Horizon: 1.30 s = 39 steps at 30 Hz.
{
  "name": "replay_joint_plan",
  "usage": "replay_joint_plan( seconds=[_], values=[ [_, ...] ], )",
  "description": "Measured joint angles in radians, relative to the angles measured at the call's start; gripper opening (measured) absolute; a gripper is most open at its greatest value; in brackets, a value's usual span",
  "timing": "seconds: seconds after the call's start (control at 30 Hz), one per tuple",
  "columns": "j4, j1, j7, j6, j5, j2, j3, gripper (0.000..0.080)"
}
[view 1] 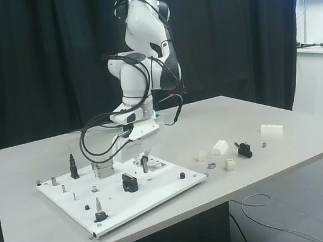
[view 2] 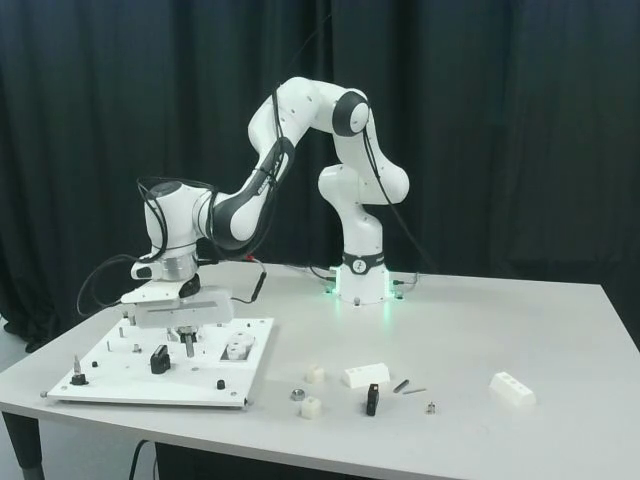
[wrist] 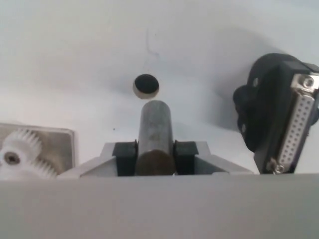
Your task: Place round peg 4.
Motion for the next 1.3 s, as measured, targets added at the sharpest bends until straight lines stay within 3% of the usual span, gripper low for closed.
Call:
replay_joint_plan(
  seconds=[0.97, 1.3],
  values=[
    [0.016, 0.005, 0.0, -0.021, 0.003, -0.004, -0.004, 0.0153],
    [0.018, 0.026, 0.001, -0.042, 0.029, -0.011, -0.002, 0.0153]
  ],
)
